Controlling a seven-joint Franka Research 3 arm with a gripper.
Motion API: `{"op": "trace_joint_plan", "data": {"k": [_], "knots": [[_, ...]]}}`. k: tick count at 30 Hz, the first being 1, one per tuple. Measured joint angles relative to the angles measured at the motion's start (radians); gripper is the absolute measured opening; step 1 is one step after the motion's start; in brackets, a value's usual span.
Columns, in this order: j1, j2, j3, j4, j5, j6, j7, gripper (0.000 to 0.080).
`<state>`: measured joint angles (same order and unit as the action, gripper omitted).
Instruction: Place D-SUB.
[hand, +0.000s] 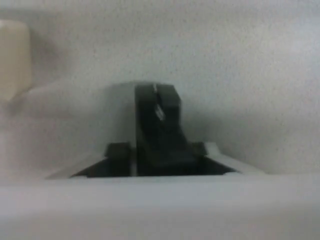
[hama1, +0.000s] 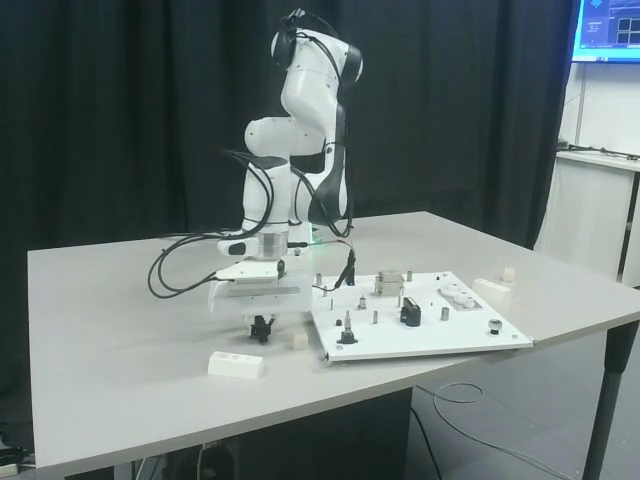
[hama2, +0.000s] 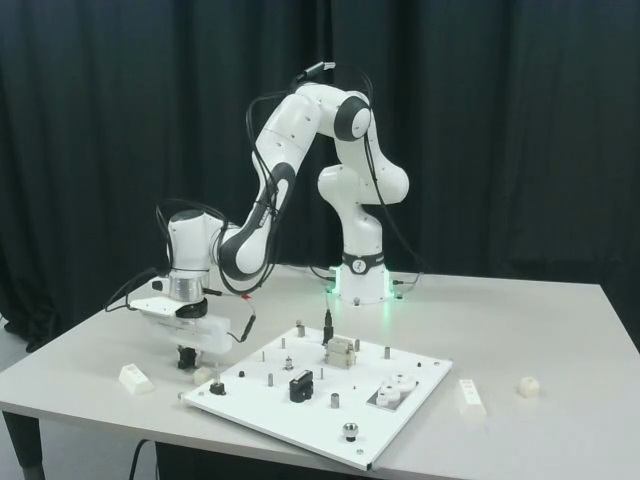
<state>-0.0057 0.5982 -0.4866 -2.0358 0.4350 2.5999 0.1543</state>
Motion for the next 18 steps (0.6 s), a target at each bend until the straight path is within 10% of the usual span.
{"op": "trace_joint_plan", "data": {"k": [7,8,18], "knots": [[-0.002,0.001,0.0,0.003,0.009,0.0,0.0,0.0152],[-0.002,0.001,0.0,0.004,0.009,-0.001,0.0,0.0639],[-0.005,0.001,-0.004,0.027,0.01,-0.017,0.0,0.0758]]}}
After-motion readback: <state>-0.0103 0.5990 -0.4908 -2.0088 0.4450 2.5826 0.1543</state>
